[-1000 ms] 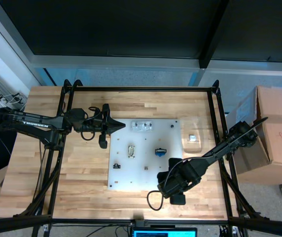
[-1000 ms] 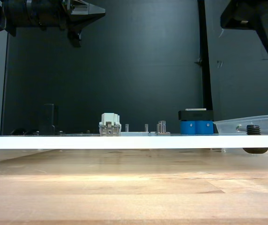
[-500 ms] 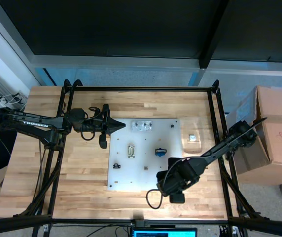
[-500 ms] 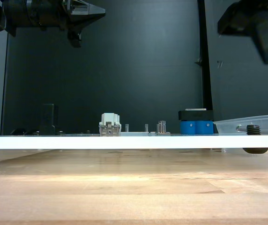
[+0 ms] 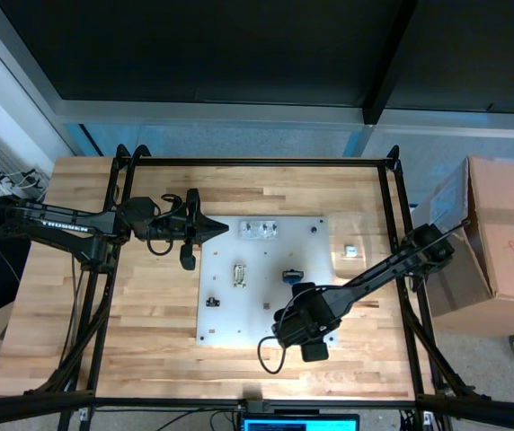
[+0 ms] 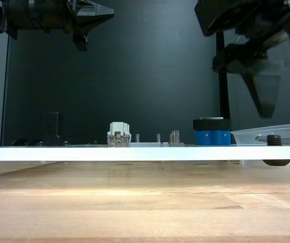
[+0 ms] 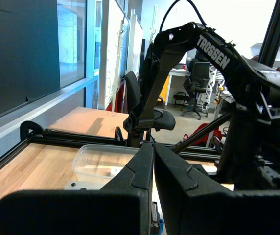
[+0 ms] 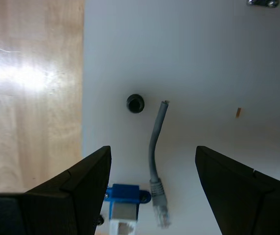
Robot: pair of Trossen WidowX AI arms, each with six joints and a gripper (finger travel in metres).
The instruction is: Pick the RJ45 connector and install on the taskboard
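Two arms reach over the white taskboard, which lies flat on the wooden bench.

The right arm comes in from the right edge. The right jaws hang over the near right part of the taskboard. In the right wrist view they are released and stand wide apart, with nothing held between them. In the low view one dark finger points down and is clear of the board surface.

The RJ45 connector lies free on the taskboard, under the gap between the right jaws and touching neither of them. Its short grey cable bends away from it and ends near a small black hole. The connector is just beside the blue socket and is not inside it. In the high view the blue socket shows just beyond the right wrist, and I cannot make out the connector there.

The left arm reaches in from the left edge. The left jaws are at the far left edge of the taskboard and high above it, as the low view shows. In the left wrist view they are clenched, both halves pressed together with nothing between them.

A white multi-pin part stands on the middle of the board. A clear plastic tray sits on the bench just right of the board. A cardboard box stands past the bench's right edge.
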